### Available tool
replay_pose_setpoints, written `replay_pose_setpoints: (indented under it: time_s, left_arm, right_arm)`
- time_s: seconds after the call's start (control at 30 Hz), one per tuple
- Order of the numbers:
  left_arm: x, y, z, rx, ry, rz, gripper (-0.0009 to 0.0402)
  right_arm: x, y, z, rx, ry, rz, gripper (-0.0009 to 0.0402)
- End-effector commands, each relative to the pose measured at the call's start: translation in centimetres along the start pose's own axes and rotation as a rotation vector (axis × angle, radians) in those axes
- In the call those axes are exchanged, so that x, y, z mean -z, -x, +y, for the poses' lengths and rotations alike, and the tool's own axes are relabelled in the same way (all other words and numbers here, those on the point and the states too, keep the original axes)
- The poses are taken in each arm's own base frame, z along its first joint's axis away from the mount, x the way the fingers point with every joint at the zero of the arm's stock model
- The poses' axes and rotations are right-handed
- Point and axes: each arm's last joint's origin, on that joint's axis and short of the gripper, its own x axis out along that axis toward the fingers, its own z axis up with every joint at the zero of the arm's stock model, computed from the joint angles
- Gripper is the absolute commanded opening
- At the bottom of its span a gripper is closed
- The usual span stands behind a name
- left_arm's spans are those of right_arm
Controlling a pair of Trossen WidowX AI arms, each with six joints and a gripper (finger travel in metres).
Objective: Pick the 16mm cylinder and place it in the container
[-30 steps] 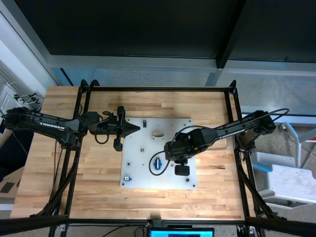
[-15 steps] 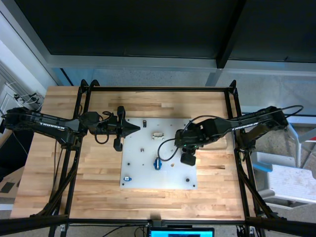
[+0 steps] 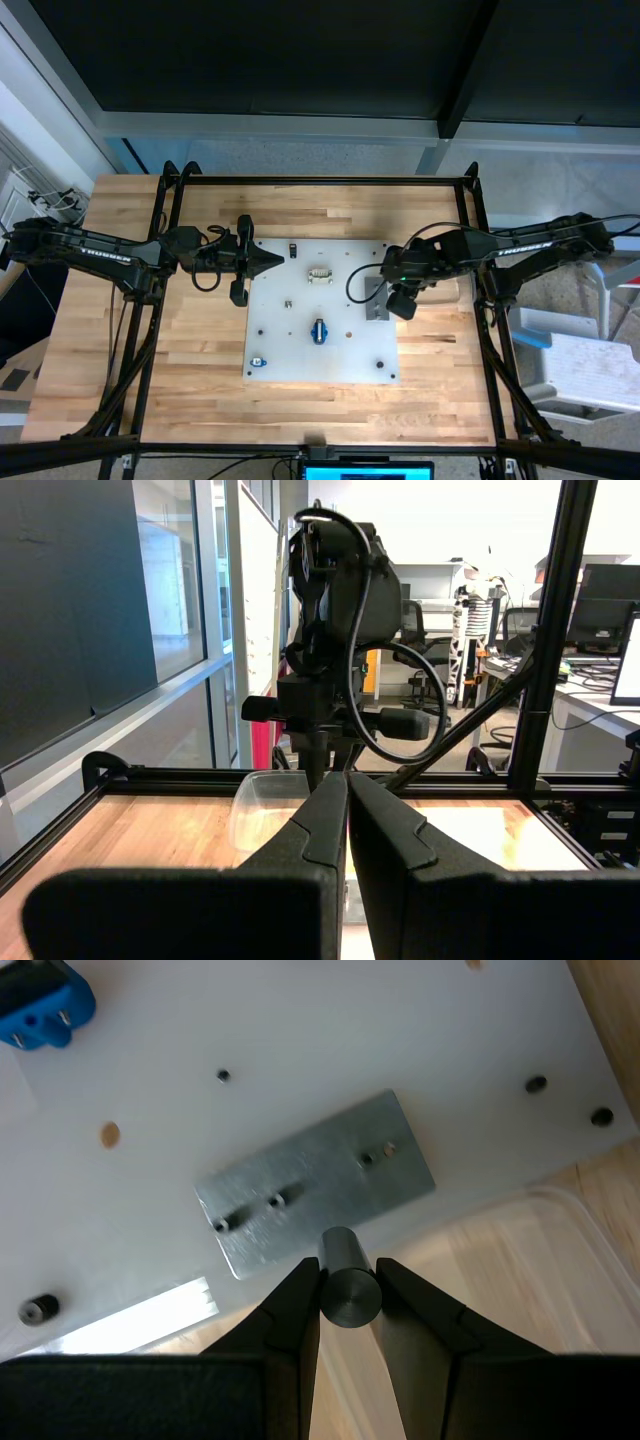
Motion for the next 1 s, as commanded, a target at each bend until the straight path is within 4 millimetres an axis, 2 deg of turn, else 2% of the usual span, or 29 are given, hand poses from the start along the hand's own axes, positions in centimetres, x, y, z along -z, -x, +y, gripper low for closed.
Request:
replay_pose_setpoints:
  time_s: [0.03,0.43,0.8,1.0]
  left_arm:
    - [0.0,0.0,0.0,0.0,0.0,0.0,0.0]
    - [0.0,0.0,0.0,0.0,0.0,0.0,0.0]
    - [0.0,0.0,0.0,0.0,0.0,0.0,0.0]
    - [0.0,0.0,0.0,0.0,0.0,0.0,0.0]
  right_arm:
    - [0.6,0.0,-0.8,0.008,-0.016,0.002,0.0004]
    - [2.6,-1.3,-3.4,0.044,-0.179,0.024,0.0004]
    - [4.4,-3.6,-4.5,0.041,-0.302,-0.027,0.0004]
    - [5.3,-4.6,-5.1,0.119,-0.349,-0.075,0.0004]
